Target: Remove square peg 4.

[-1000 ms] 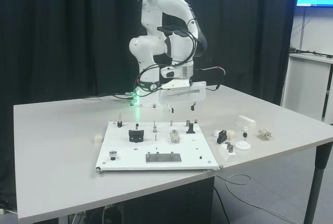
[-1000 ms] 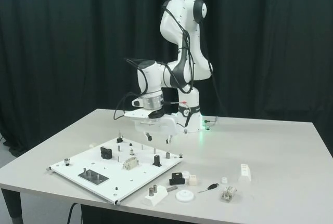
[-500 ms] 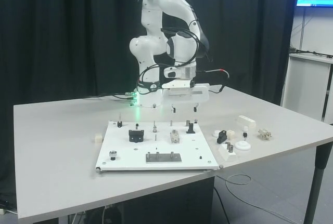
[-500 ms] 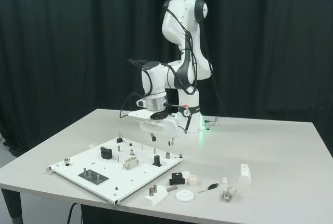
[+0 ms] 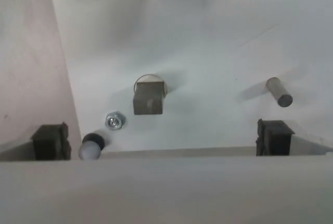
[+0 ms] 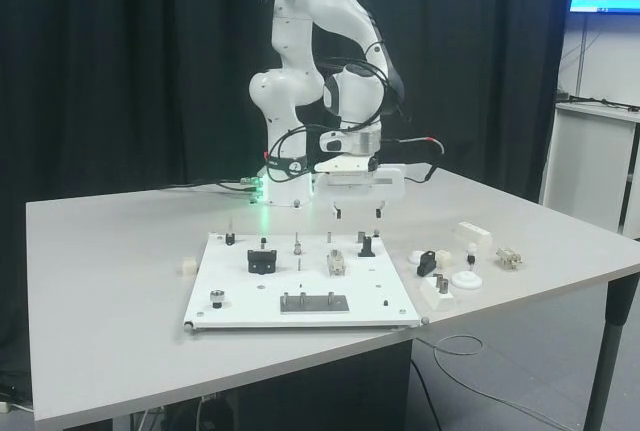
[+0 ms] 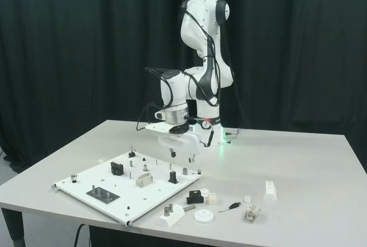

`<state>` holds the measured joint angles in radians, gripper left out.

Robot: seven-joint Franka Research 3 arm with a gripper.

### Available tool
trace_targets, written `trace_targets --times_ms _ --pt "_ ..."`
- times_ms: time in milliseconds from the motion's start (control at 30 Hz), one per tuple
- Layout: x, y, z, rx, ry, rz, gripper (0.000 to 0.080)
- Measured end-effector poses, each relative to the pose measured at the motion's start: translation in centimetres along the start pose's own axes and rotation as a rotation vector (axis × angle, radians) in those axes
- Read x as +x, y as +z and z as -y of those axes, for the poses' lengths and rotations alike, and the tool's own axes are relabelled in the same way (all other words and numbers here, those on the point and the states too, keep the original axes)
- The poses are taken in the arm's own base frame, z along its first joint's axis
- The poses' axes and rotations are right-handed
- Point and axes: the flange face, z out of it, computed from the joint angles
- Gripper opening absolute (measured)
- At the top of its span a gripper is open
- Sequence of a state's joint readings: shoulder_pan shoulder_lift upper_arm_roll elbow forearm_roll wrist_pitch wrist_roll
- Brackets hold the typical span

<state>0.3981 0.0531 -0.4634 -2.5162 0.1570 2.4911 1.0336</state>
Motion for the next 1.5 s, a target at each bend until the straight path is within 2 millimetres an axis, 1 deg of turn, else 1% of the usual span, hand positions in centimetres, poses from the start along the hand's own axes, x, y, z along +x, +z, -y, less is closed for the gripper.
trace_targets --times_ms 300,933,1500 --pt "-0.5 0.8 0.2 -0.003 -0.013 -0.013 0.0800" --pt "-1.0 3.1 0.1 -0.028 -0.002 -0.015 0.0800" --pt "-2.0 4.0 0.5 -0.035 -0.014 -0.014 0.0800"
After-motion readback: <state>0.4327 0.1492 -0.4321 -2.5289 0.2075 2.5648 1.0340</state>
